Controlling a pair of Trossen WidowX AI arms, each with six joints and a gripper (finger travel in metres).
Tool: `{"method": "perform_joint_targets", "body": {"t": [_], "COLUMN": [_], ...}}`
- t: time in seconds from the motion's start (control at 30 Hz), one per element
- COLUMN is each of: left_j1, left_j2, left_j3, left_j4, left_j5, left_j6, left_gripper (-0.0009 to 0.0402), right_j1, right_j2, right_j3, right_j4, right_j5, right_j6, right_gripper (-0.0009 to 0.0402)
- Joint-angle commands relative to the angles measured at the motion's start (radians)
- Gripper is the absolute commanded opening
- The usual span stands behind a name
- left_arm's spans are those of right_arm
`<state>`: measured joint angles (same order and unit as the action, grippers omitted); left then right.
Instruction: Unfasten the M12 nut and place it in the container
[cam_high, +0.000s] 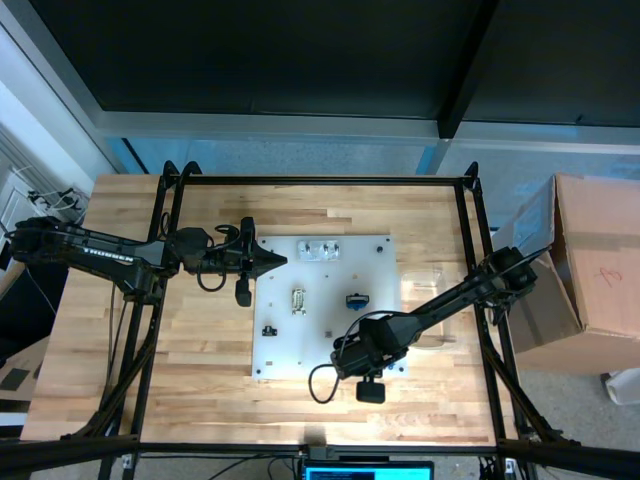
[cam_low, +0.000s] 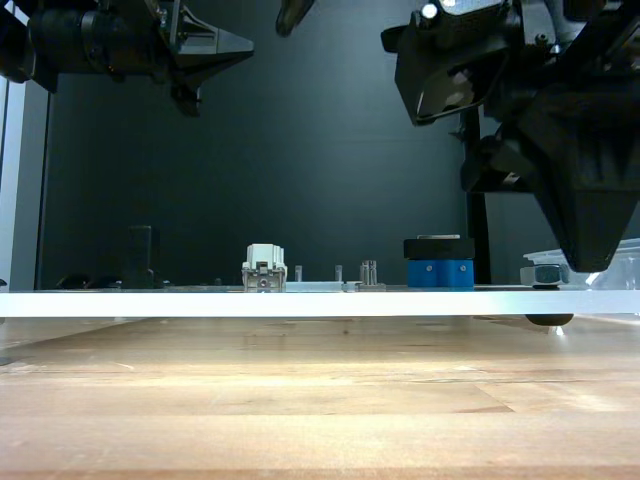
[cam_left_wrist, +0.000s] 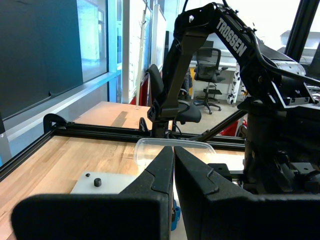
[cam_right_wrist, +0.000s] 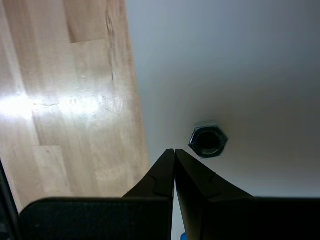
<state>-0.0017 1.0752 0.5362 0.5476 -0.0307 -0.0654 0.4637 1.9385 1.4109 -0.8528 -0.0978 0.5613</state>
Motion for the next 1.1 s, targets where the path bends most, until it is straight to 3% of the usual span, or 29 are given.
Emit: {"method": "perform_joint_targets", "body": {"t": [0.03, 0.17, 0.2, 0.3, 0.33, 0.47, 0.63, 0.9, 1.1], "left_j1": [0.0, 0.0, 0.0, 0.0, 0.0, 0.0, 0.0, 0.0, 0.0], "left_j2": [0.0, 0.0, 0.0, 0.0, 0.0, 0.0, 0.0, 0.0, 0.0], "left_j3": [0.0, 0.0, 0.0, 0.0, 0.0, 0.0, 0.0, 0.0, 0.0], "left_j4": [0.0, 0.0, 0.0, 0.0, 0.0, 0.0, 0.001, 0.002, 0.002], "left_j5": [0.0, 0.0, 0.0, 0.0, 0.0, 0.0, 0.0, 0.0, 0.0], "left_j6": [0.0, 0.0, 0.0, 0.0, 0.0, 0.0, 0.0, 0.0, 0.0], "left_gripper": [0.0, 0.0, 0.0, 0.0, 0.0, 0.0, 0.0, 0.0, 0.0], "right_j1": [-0.001, -0.002, -0.002, -0.002, -0.002, -0.003, -0.003, -0.003, -0.003], "right_j2": [0.001, 0.001, 0.001, -0.009, -0.013, -0.026, -0.045, -0.052, -0.03], "right_j3": [0.0, 0.0, 0.0, 0.002, 0.004, 0.011, 0.012, 0.06, 0.08], "right_j4": [-0.001, -0.005, -0.017, -0.108, -0.138, -0.164, -0.164, -0.151, -0.138], "right_j5": [0.001, 0.01, 0.039, 0.213, 0.235, 0.235, 0.217, 0.016, -0.008], "right_j6": [-0.002, -0.002, 0.001, 0.091, 0.106, 0.103, 0.103, 0.073, 0.058], "right_gripper": [0.0, 0.0, 0.0, 0.0, 0.0, 0.0, 0.0, 0.0, 0.0]}}
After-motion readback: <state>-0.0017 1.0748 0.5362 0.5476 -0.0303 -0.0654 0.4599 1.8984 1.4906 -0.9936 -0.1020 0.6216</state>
